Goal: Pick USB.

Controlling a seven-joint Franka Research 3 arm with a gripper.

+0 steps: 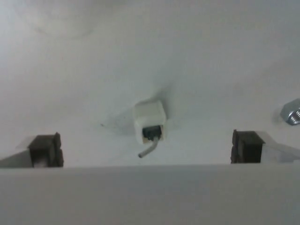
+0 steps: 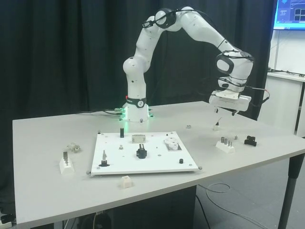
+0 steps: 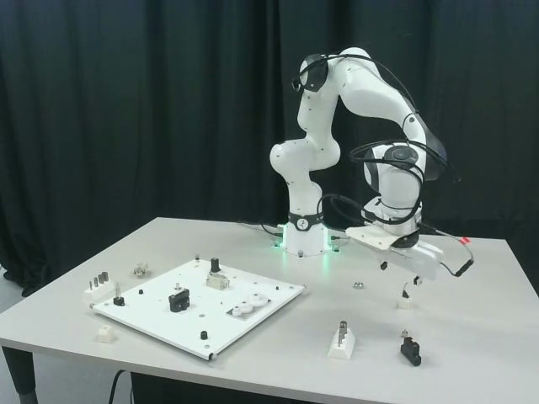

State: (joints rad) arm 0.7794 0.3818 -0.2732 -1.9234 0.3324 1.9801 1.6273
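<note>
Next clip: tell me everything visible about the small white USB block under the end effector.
The small white plastic USB block is a boxy cube with rounded edges, one face open onto a black insert, from which a short grey stub sticks out. It rests alone on the grey table, touched by nothing else. The end effector hangs above it, fingers open on either side and clear of it. A grey metal nut lies apart.

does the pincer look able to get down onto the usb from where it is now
Probably yes. The pincer hangs open right above the USB, which sits between its fingers with bare grey table around; the nut lies well aside.
</note>
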